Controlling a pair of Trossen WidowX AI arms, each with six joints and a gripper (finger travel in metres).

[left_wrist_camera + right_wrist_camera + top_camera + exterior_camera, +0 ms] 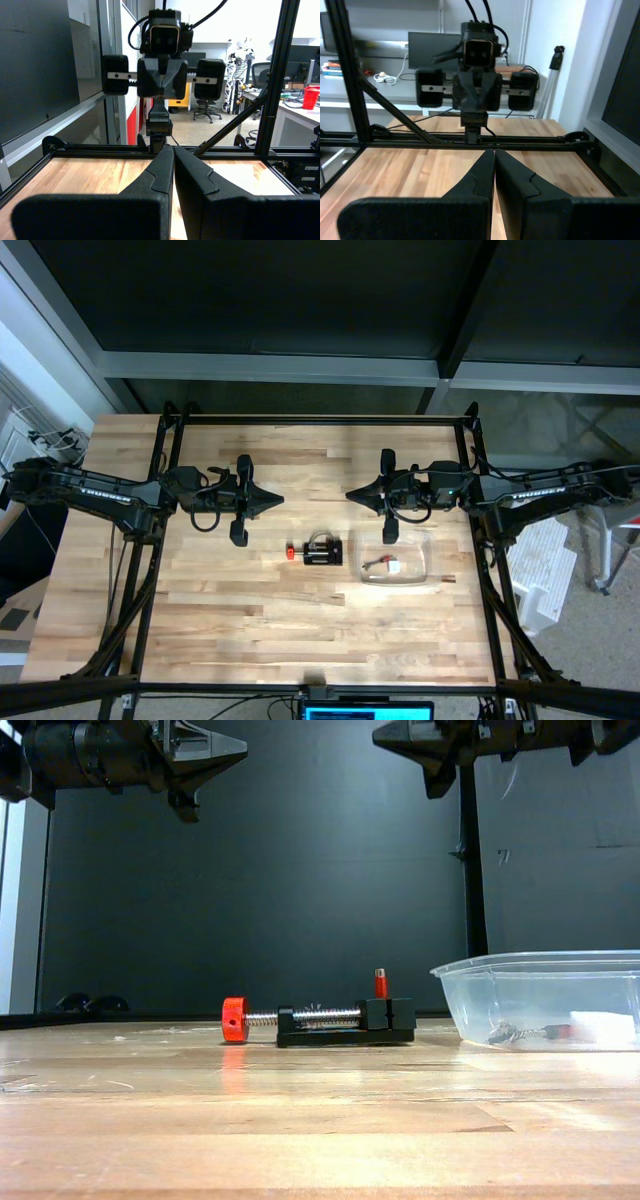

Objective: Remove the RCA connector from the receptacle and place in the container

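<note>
RCA connector (375, 562) lies in the container (430, 558), axis left-to-right, toward the desk's (250, 640) near edge from the right gripper (349, 496); left gripper (280, 500) farther. Both pairs of fingers (475, 185) pressed together, empty.

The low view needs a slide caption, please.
Grey-and-red RCA connector in clear plastic tray beside black receptacle block; left gripper and right gripper hang shut above.

one receptacle (322, 553), one container (540, 992), one RCA connector (376, 562)
</note>
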